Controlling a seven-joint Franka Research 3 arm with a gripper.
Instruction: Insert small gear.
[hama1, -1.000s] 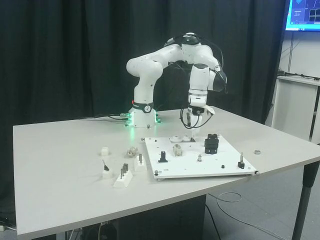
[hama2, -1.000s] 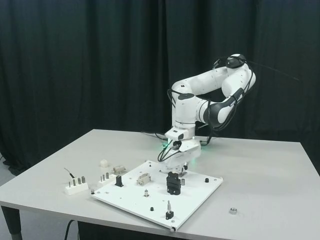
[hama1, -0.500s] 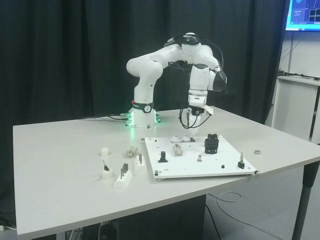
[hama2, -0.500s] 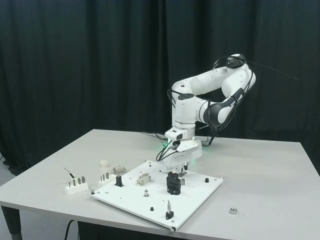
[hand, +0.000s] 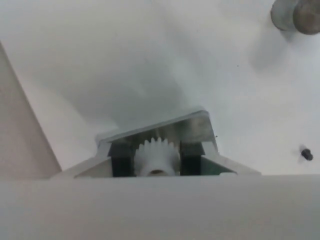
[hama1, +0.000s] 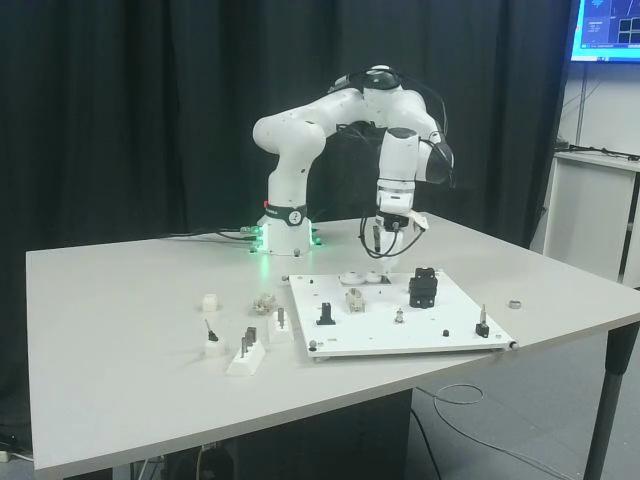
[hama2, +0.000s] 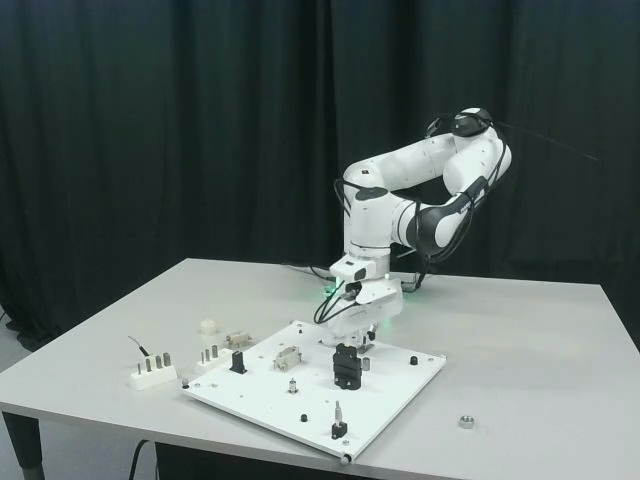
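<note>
Room views show the grey table (hama1: 120, 330) with the white arm (hama1: 300, 130) bolted at its far side. The arm goes up, bends over, and points its wrist straight down above the far edge of the white board (hama1: 400, 325). Green lights glow at the arm's foot.

The gripper (hand: 156, 159) is closed on the small gear (hand: 156, 156). The wrist view shows the white gear with its little teeth pinched between two black fingers (hand: 121, 159). Only the top part of the gear shows there, because a pale blurry band cuts off the rest. From the room cameras the gear is too tiny to see. It hangs just above the board, not touching it.

On the board stand a black block (hama1: 422, 288) and some small posts and pegs that are hard to make out. Left of the board sit small white blocks (hama1: 246, 358) with pins. A little ring (hama2: 465, 421) lies alone on the table to the right of the board. No writing can be read anywhere.
</note>
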